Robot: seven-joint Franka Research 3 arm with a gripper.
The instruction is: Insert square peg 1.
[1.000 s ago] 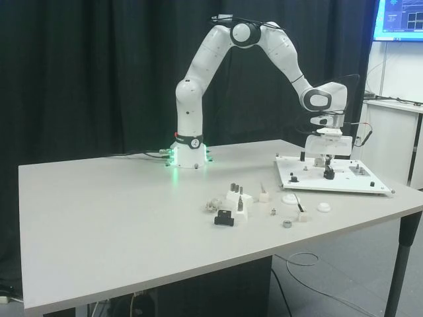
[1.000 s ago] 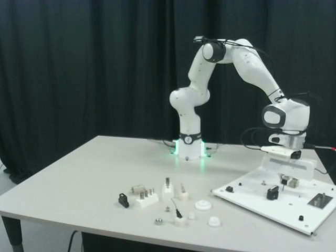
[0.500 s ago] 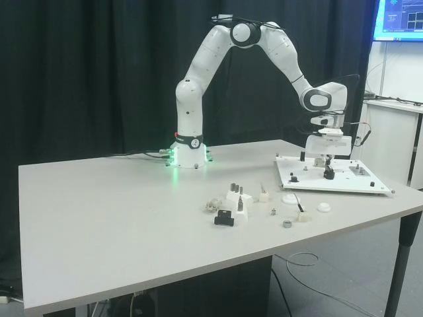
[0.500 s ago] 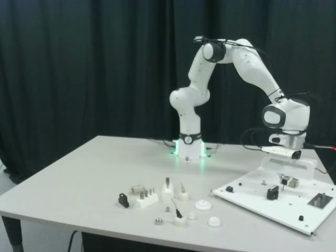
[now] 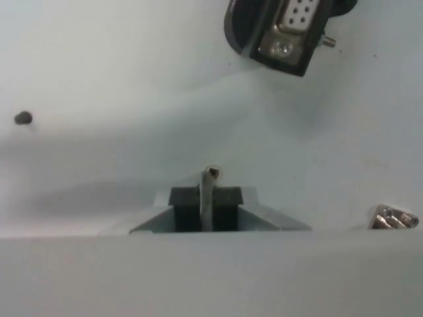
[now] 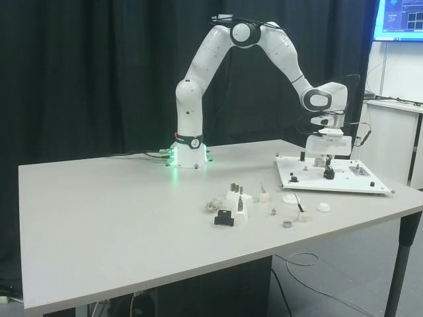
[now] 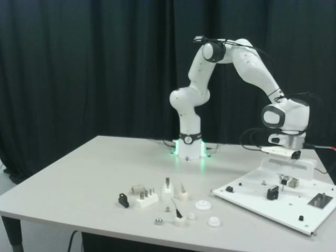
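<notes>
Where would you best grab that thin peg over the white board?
By its upper end, from straight above, as the gripper holds it. The square peg hangs upright, its flat opposite sides suit a two-sided pinch, and the lower tip is left free to enter a hole.

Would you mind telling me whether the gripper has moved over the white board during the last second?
No. In both room views the gripper sits at the same spot above the white board, beside the black connector.
</notes>
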